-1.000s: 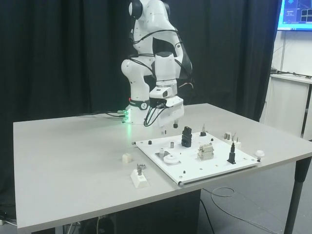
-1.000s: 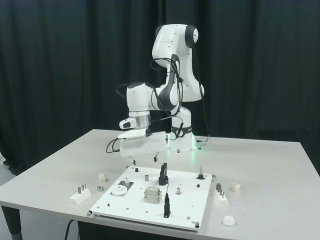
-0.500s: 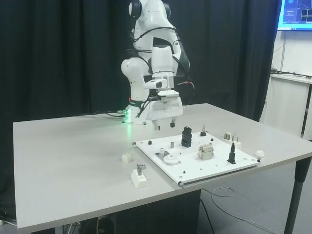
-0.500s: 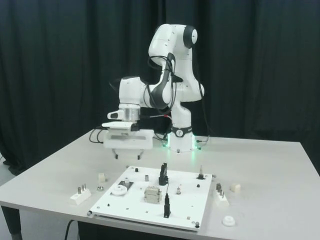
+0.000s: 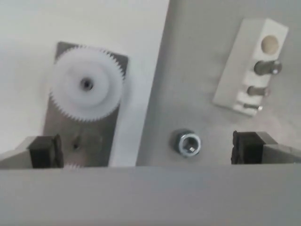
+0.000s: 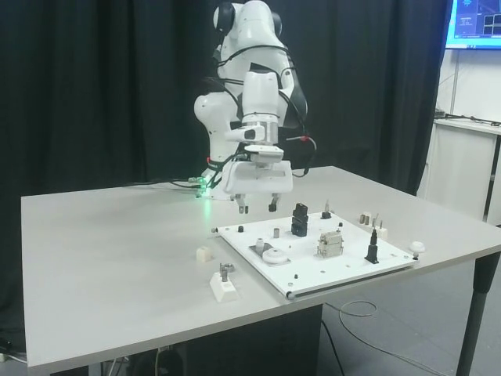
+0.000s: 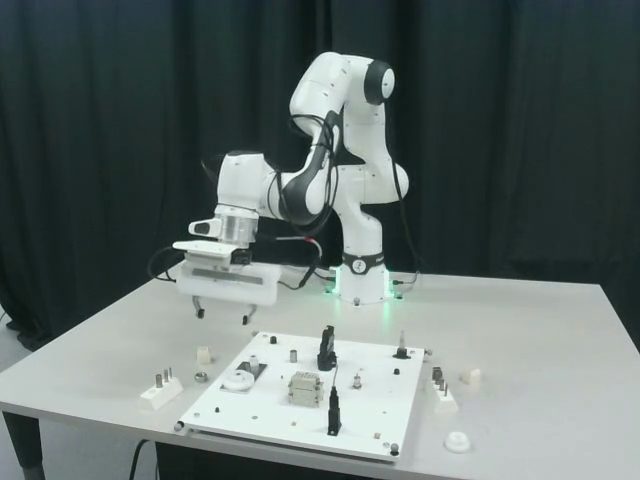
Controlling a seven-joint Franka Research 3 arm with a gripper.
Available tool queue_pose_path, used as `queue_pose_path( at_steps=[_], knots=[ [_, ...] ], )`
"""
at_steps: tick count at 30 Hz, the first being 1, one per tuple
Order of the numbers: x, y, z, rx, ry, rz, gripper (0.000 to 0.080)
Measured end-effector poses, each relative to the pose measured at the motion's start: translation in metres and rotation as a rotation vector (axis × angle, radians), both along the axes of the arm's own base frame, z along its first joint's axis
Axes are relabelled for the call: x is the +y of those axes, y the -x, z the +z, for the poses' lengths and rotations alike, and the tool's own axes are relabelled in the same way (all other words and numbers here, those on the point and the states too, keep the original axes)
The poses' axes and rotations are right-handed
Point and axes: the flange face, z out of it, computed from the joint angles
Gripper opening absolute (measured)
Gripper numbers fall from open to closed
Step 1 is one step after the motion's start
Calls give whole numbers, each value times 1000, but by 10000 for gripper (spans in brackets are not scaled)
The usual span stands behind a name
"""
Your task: Pick round peg 3.
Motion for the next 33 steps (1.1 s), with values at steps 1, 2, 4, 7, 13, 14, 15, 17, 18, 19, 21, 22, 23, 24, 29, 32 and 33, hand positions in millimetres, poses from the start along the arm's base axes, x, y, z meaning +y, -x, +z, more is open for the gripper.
queue_pose_path(
  at_steps=[1, 2, 4, 7, 13, 14, 15, 17, 18, 19, 21, 22, 23, 24, 29, 32, 33],
  knots=[
    [0, -4, -1, 5, 5, 2, 800],
    [-1, -7, -3, 11, 9, 3, 800],
    [-2, -14, -6, 22, 17, 3, 800],
    [-5, -24, -10, 23, 11, -46, 800],
    [-17, -41, -17, 14, 4, -175, 800],
    [-19, -44, -18, 15, 8, -182, 800],
    [-22, -46, -19, 16, 11, -185, 800],
    [-26, -50, -21, 20, 16, -190, 800],
    [-29, -52, -22, 23, 18, -193, 800],
    [-32, -54, -23, 26, 19, -196, 800],
    [-37, -56, -26, 34, 20, -202, 800],
    [-40, -58, -27, 39, 19, -205, 800],
    [-43, -59, -29, 46, 17, -208, 800],
    [-45, -60, -30, 51, 15, -211, 800],
    [-61, -63, -36, 82, 5, -212, 800],
    [-70, -63, -39, 102, -2, -208, 800],
    [-73, -64, -40, 107, -5, -207, 800]
  ],
)
